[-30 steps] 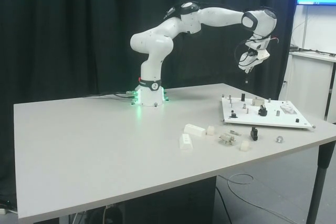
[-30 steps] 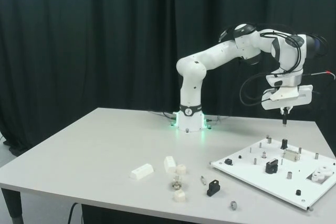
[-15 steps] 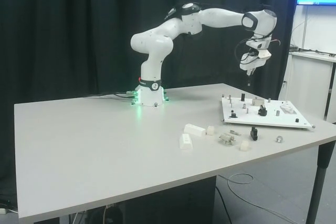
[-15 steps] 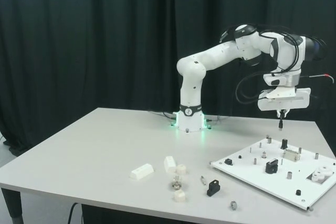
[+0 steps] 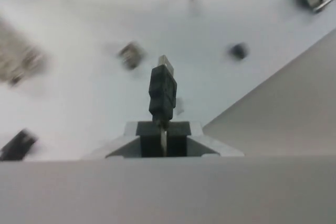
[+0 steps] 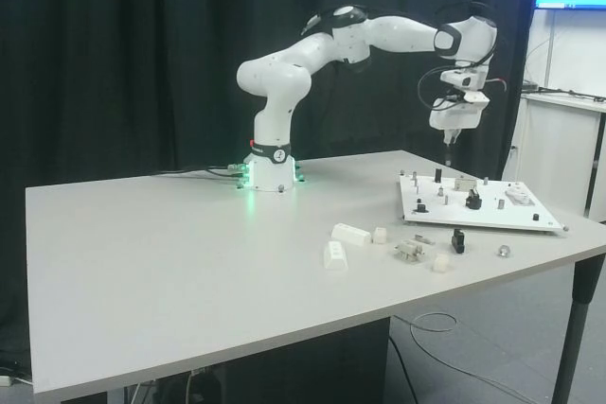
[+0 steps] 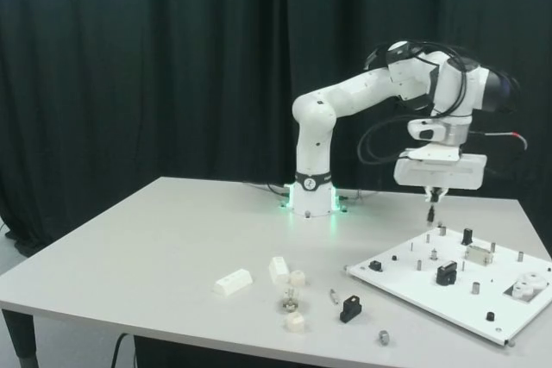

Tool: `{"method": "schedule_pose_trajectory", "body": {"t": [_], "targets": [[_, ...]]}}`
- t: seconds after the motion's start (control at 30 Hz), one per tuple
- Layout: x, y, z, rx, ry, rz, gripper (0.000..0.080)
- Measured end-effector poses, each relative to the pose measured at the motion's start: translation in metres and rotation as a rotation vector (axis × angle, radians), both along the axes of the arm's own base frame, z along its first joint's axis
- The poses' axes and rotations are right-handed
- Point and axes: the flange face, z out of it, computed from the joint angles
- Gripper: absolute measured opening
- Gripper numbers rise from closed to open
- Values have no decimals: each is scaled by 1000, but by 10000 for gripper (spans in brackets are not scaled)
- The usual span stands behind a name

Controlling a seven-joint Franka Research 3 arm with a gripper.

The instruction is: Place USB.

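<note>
Black USB plug (image 5: 162, 92), small w/ metal tip, clamped in two-finger gripper (image 5: 163, 136), tip down, above far left part of flat white assembly board (image 7: 414, 286), not touching; grey table (image 6: 170, 253) below

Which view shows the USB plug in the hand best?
The wrist view: the black USB plug fills the middle, clamped in the hand above the white board. Both room views show it only as a tiny dark tip below the hand.

Matt black plastic USB (image 5: 162, 91), metal tip
</note>
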Motion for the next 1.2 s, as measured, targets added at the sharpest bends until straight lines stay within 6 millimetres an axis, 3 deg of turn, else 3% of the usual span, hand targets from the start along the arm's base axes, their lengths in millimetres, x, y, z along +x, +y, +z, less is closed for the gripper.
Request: {"method": "schedule_pose_trajectory", "body": {"t": [0.73, 1.2], "targets": [[86, -131, -21, -46, -112, 8, 19], [128, -214, -33, -88, -156, -19, 19]]}}
